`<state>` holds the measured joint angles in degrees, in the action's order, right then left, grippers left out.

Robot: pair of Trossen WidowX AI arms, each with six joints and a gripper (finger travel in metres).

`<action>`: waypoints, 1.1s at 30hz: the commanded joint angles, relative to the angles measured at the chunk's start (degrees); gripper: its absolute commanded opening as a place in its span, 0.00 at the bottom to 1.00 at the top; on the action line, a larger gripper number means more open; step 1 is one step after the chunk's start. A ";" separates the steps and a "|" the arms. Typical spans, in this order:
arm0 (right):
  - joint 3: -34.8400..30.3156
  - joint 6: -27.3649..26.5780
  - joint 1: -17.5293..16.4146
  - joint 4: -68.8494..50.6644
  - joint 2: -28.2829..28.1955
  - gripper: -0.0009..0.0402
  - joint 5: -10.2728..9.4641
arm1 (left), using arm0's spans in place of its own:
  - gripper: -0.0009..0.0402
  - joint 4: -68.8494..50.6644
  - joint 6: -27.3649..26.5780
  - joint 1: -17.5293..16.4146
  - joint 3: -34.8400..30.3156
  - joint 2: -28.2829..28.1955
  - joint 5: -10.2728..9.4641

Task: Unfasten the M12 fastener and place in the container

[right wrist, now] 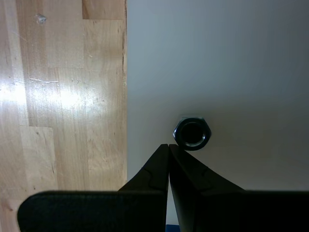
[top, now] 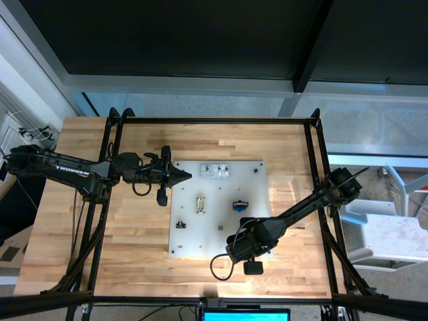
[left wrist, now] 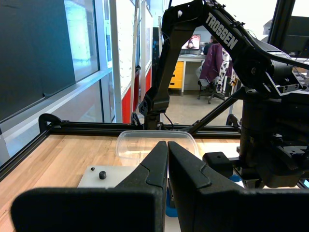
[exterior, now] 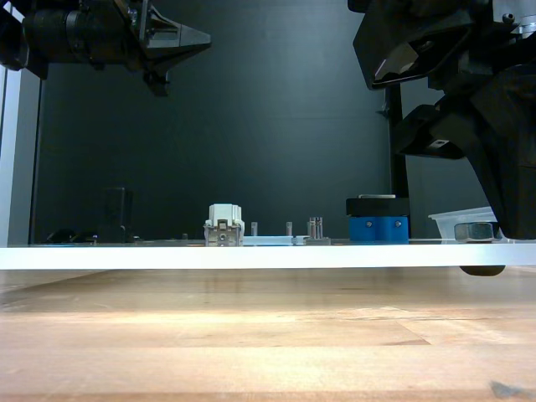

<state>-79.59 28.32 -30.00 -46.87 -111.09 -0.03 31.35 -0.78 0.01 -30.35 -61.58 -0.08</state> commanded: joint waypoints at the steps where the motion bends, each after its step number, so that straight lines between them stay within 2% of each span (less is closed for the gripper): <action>1: -0.04 -0.02 0.02 0.04 -0.02 0.02 0.24 | 0.02 0.00 0.02 -0.02 -0.02 -0.02 0.02; 7: -0.04 -0.39 0.02 -0.11 0.00 0.02 0.31 | 0.02 0.00 0.02 -0.02 -0.02 -0.02 0.02; 8: -0.04 -0.92 0.04 -0.70 0.17 0.02 1.16 | 0.02 0.00 0.02 -0.02 -0.02 -0.02 0.02; 9: -0.04 -1.70 0.09 -1.70 0.50 0.02 3.85 | 0.02 0.00 0.02 0.00 -0.02 -0.02 0.02; 11: -0.04 -1.49 0.09 -4.68 1.38 0.02 11.37 | 0.02 0.00 0.02 -0.02 -0.02 -0.02 0.02; 12: -0.04 -1.14 0.09 -6.12 1.95 0.02 14.10 | 0.02 0.00 0.02 0.00 -0.02 -0.02 0.02; 14: -0.04 0.02 0.09 -8.09 2.93 0.02 17.27 | 0.02 0.00 0.02 -0.02 -0.02 -0.02 0.02; 15: -0.04 0.00 0.11 -8.52 3.37 0.02 17.44 | 0.02 0.00 0.02 -0.02 -0.02 -0.02 0.02; 18: -0.04 0.15 0.11 -8.92 4.13 0.02 16.22 | 0.02 0.00 0.02 0.00 -0.02 -0.02 0.02; 20: -0.04 1.03 0.11 -8.94 4.31 0.02 13.86 | 0.02 0.00 0.02 0.00 -0.02 -0.02 0.02; 25: -0.04 1.75 0.13 -5.62 4.39 0.02 1.25 | 0.02 0.00 0.02 0.00 -0.02 -0.02 0.02; 27: -0.04 3.61 0.13 -3.21 4.39 0.02 -1.55 | 0.02 0.00 0.02 -0.02 -0.02 -0.02 0.02; 29: -0.04 5.22 0.09 -1.07 4.39 0.02 -2.64 | 0.02 0.00 0.02 0.00 -0.02 -0.02 0.02; 33: -0.26 6.73 -0.02 0.09 3.61 0.02 -2.49 | 0.02 -0.02 0.02 0.00 -0.02 -0.02 0.02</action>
<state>-79.61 34.72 -29.89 -46.81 -106.91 -2.59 31.35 -0.75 0.01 -30.37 -61.60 -0.05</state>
